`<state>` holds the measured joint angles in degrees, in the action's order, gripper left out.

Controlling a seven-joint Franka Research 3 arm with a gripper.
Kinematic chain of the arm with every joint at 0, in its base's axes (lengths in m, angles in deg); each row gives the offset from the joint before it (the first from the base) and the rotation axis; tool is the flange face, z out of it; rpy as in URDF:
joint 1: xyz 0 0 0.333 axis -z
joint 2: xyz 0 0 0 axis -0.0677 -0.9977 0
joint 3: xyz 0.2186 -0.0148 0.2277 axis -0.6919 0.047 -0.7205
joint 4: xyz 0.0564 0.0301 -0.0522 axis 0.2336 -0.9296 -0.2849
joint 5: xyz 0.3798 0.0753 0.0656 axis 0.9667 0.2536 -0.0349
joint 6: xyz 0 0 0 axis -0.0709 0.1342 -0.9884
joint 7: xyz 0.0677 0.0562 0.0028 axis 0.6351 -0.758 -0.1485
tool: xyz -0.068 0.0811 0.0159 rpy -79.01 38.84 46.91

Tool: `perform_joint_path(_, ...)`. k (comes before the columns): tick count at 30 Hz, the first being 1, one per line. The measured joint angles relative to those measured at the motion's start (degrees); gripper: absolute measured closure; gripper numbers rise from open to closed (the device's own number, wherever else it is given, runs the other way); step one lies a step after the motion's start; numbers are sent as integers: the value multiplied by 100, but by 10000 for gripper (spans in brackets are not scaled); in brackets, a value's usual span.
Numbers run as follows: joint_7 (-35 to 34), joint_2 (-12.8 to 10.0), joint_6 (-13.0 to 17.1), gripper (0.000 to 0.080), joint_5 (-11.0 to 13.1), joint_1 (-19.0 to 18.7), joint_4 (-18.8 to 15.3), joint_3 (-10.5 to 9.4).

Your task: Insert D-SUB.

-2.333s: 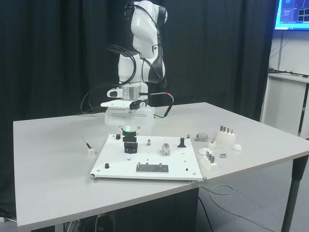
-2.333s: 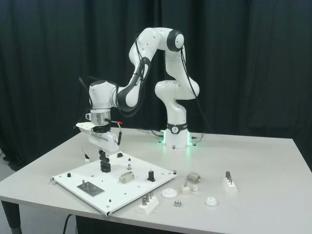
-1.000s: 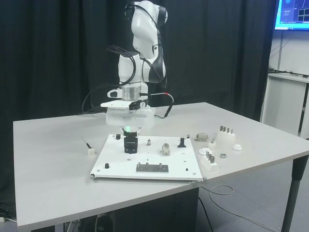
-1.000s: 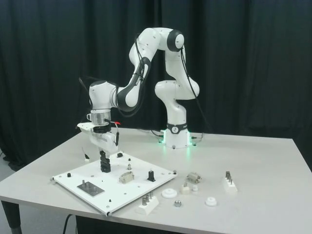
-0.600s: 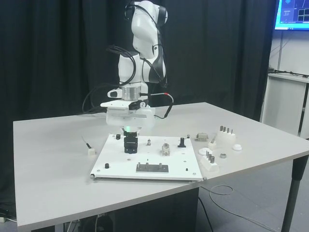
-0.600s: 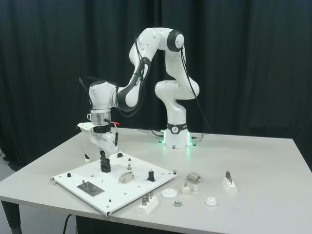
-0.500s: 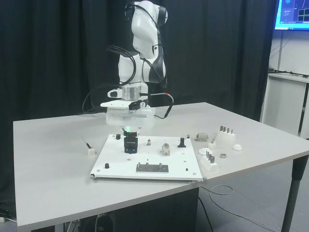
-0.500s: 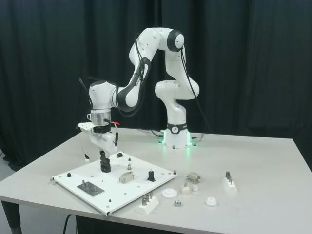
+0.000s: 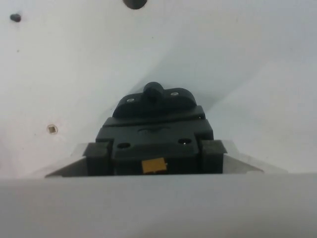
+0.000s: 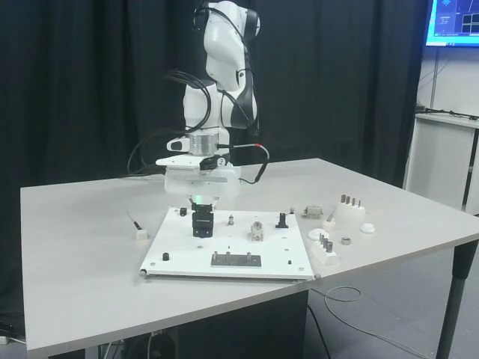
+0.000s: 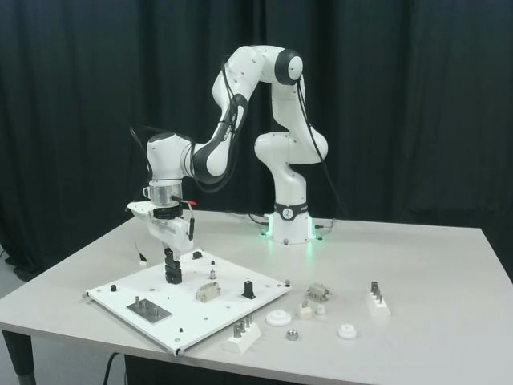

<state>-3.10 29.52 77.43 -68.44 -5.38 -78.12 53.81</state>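
Observation:
A black D-SUB connector [image 9: 154,131] sits between my black fingers [image 9: 96,158], low over the white board [image 9: 247,74]. My gripper [image 9: 154,157] is shut on it. In the room views the gripper [image 10: 201,226] [image 11: 171,273] points straight down at the board's [image 10: 254,254] [image 11: 120,301] far left part, the connector's lower end at the board surface. Whether it is seated in a socket there I cannot tell.
On the board stand a grey plate with pegs [image 10: 236,259], a metal connector [image 10: 256,230] and a black bracket [image 10: 282,220]. A small white block with a wire [image 10: 140,234] lies left of the board. White peg fixtures [image 10: 349,208] and a loose connector [image 10: 313,212] lie to its right.
Since 2.3 s ago the gripper has lifted very slightly with the black connector; over the last second nothing visibly moves.

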Motion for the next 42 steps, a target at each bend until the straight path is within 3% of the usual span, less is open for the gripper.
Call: perform_joint_path(42,-177,-18,33,422,-187,-49,17,4)
